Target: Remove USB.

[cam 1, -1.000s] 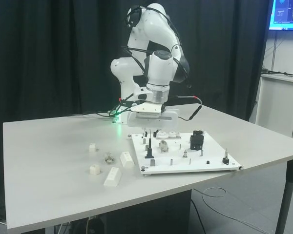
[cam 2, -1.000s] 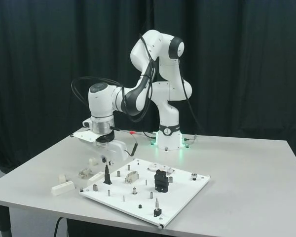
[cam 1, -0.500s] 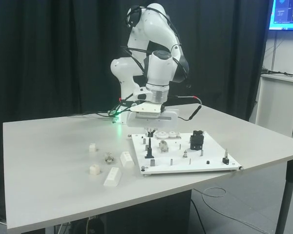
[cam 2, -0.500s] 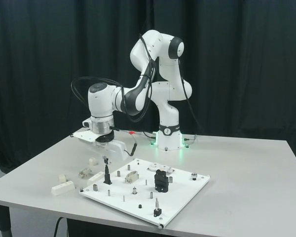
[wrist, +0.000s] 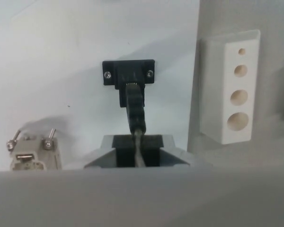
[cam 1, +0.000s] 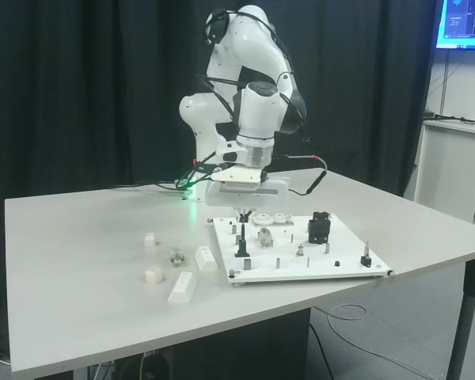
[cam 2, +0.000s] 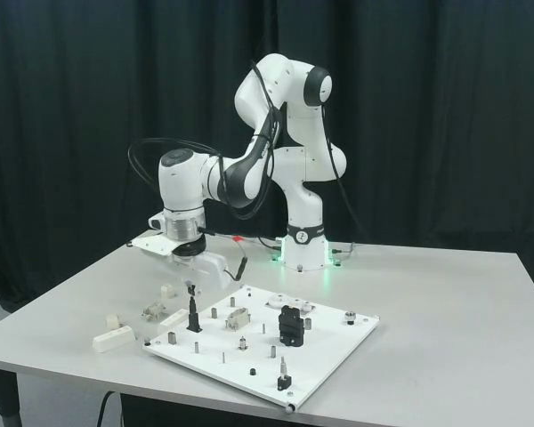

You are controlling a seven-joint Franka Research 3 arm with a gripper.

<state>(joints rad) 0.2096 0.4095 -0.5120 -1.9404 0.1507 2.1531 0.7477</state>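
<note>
The black USB plug (wrist: 134, 106) stands upright in its black socket mount (wrist: 114, 74) near the corner of the white board (cam 1: 350, 237). In the room views the USB plug (cam 1: 242, 247) (cam 2: 193, 318) is directly under my gripper (cam 1: 243, 214) (cam 2: 190, 286). In the wrist view my gripper (wrist: 138, 153) is shut on the thin grey top end of the plug. The plug's lower end still sits in the socket.
A white block with several holes (wrist: 232, 90) lies on the table just off the board's edge. A small metal connector (wrist: 31, 158) sits on the board near the socket. More white blocks (cam 1: 183, 286) and small parts (cam 1: 152, 275) lie loose on the grey table.
The wrist and gripper have risen a little. The plug looks unmoved in its socket on the board.
</note>
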